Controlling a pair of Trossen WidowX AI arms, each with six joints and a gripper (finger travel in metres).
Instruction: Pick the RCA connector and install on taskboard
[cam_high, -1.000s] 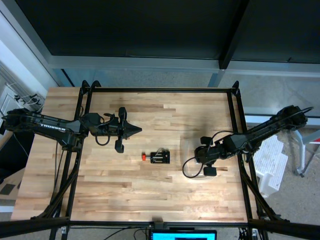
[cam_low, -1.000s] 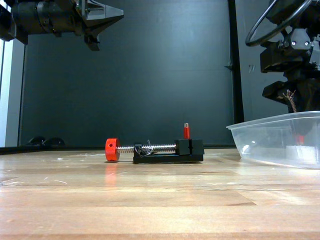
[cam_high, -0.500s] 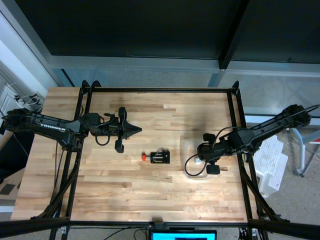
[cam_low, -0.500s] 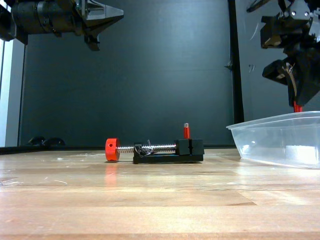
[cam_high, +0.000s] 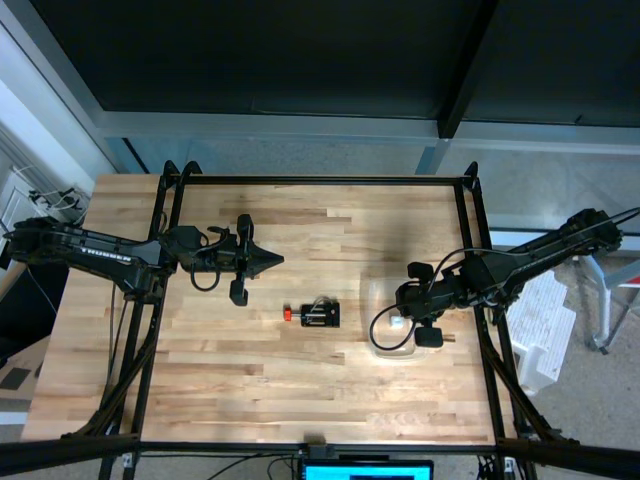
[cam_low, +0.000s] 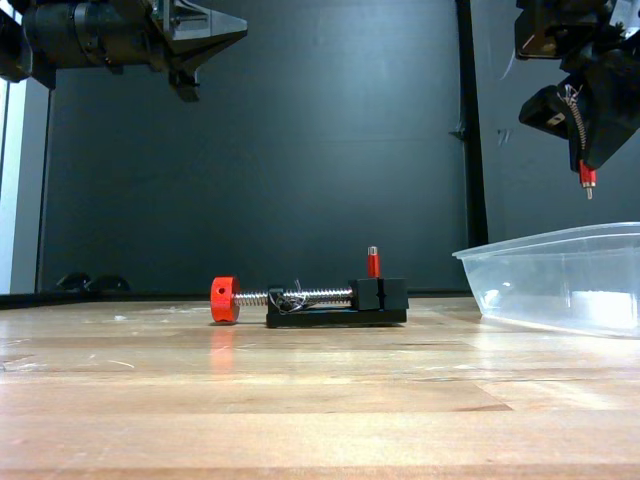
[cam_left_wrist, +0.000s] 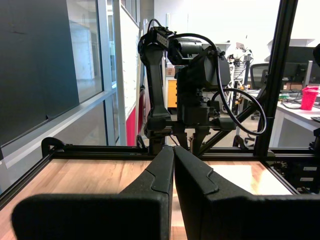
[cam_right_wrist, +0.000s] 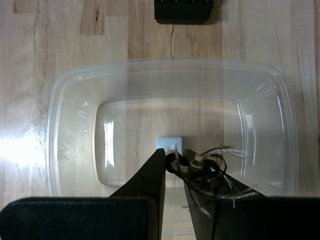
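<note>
Two grippers: my right gripper (cam_right_wrist: 173, 155) is clamped on the RCA connector (cam_low: 587, 178), high to the right of the taskboard (cam_low: 335, 303); I should keep it plumb, then lower straight down onto the board; my left gripper (cam_low: 215, 30), fingers pressed together, hangs high to its left.

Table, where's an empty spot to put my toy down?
The wide wood strip between the near edge and the black block is bare. So is the far part behind the block. It is crowded at the right, where the clear tub sits under the right pincer holding a plug. The left pincer hangs shut, high over the left side.
</note>
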